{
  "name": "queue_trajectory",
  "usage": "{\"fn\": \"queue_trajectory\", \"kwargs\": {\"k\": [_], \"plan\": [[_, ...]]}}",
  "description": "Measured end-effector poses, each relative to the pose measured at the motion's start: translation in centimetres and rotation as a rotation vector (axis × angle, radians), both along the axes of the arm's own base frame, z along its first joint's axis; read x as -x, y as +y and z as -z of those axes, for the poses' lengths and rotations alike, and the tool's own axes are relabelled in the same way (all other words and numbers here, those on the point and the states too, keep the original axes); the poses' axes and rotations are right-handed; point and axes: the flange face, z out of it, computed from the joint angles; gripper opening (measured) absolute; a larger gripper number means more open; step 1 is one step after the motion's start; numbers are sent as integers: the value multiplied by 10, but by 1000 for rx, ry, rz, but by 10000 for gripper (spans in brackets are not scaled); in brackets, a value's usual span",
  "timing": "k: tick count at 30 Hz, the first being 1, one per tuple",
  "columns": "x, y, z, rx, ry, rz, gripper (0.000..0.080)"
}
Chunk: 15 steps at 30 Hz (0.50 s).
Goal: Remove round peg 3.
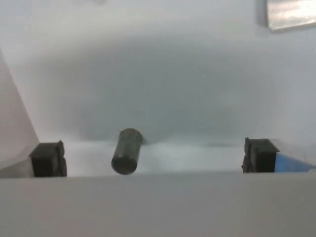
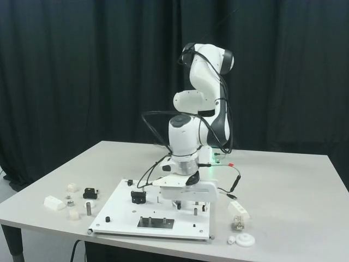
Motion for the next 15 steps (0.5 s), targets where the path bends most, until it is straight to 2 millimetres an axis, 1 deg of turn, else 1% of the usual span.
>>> {"fn": "queue_trajectory", "kwargs": {"k": [8,15], "plan": [[10,6,6,18,-33,-2,800],[14,10,12,24,-54,-4,800]]}}
